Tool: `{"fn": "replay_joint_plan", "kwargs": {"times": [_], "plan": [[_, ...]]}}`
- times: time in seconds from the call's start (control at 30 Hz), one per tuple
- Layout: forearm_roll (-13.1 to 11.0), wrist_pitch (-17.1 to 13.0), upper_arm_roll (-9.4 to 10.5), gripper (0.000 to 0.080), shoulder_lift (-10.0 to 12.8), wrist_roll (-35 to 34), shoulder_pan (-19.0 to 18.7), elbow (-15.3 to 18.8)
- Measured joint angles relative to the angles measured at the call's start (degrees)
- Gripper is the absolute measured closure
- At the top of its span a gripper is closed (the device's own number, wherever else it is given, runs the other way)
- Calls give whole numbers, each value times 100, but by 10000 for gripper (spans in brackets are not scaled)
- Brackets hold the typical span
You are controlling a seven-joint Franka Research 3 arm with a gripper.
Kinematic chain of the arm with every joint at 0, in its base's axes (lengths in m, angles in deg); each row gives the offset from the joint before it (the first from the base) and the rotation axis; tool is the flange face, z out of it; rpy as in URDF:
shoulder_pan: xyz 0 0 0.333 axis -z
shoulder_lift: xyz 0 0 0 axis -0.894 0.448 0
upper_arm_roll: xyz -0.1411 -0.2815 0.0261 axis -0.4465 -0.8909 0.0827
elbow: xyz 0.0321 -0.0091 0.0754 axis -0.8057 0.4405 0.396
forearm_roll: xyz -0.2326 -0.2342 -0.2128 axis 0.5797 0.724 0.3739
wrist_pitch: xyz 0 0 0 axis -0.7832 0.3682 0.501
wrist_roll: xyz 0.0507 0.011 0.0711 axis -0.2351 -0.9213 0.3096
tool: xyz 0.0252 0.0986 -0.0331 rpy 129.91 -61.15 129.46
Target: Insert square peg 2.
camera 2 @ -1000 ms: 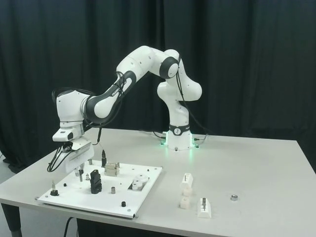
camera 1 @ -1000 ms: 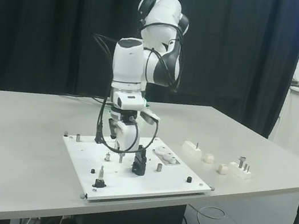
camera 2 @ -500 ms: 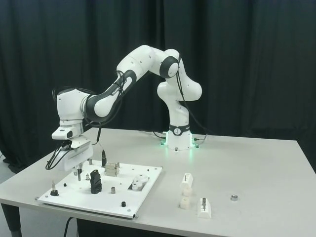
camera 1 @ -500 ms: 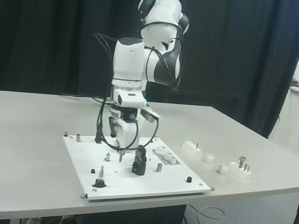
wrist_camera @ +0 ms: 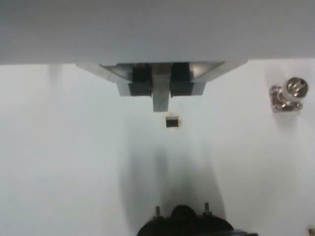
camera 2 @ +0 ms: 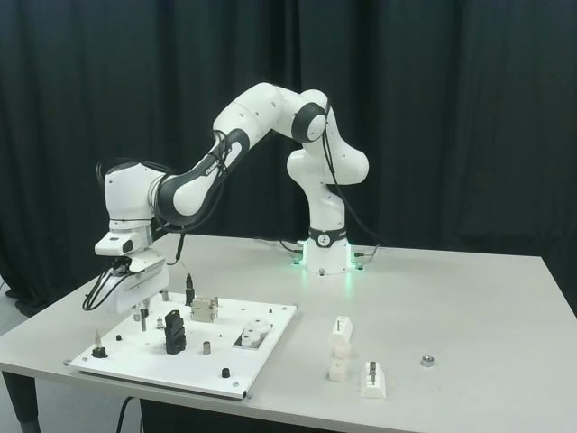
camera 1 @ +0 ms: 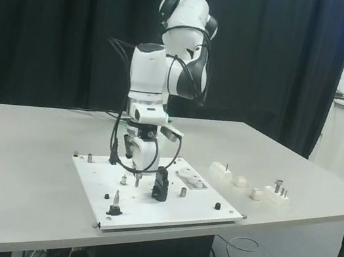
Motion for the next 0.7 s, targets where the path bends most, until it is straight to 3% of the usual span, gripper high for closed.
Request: {"fn": "replay_joint_plan", "kwargs": {"times": [0.7], "plan": [[22, -305, 9, 728, 7, -1, -57, 283]]}}
